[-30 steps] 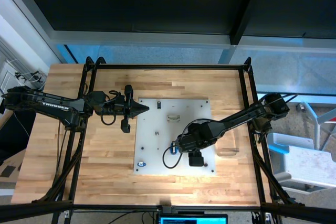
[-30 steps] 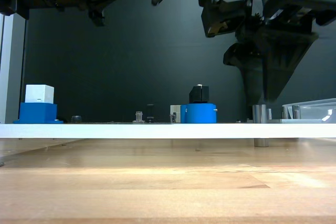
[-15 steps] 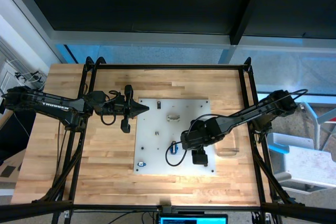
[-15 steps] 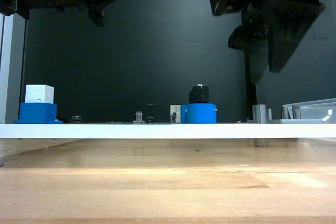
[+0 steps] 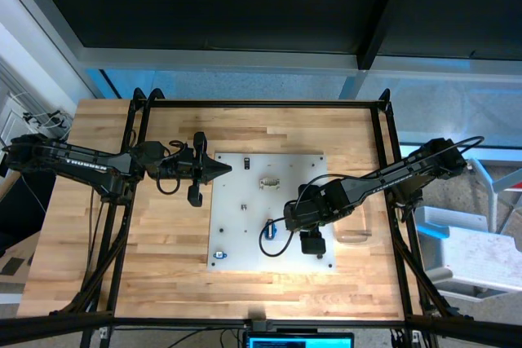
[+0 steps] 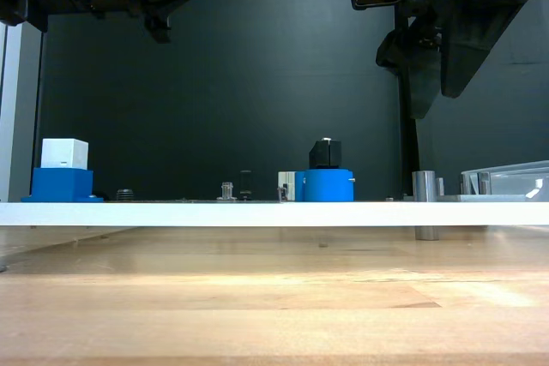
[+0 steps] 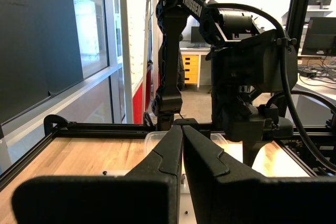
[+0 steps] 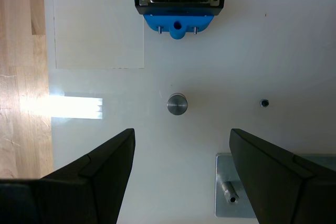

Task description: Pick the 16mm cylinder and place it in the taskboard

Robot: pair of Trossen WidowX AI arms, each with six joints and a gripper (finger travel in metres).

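Over the wooden surface [image 5: 163, 234], your right gripper [image 8: 181, 130] hangs, jaws apart and empty, straight above the 16mm cylinder [image 8: 177, 104] upright in the taskboard [image 5: 245, 234]; the left gripper [image 7: 182, 129], jaws together, hangs at its left edge.

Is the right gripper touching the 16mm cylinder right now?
Apart. Low view: the right gripper hangs open above the 16mm cylinder with a clear gap. Left gripper parked shut over the taskboard left edge.

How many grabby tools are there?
2. The left tool, shut, hangs over the taskboard's left edge; the right tool, open, hangs above the cylinder standing in the taskboard.
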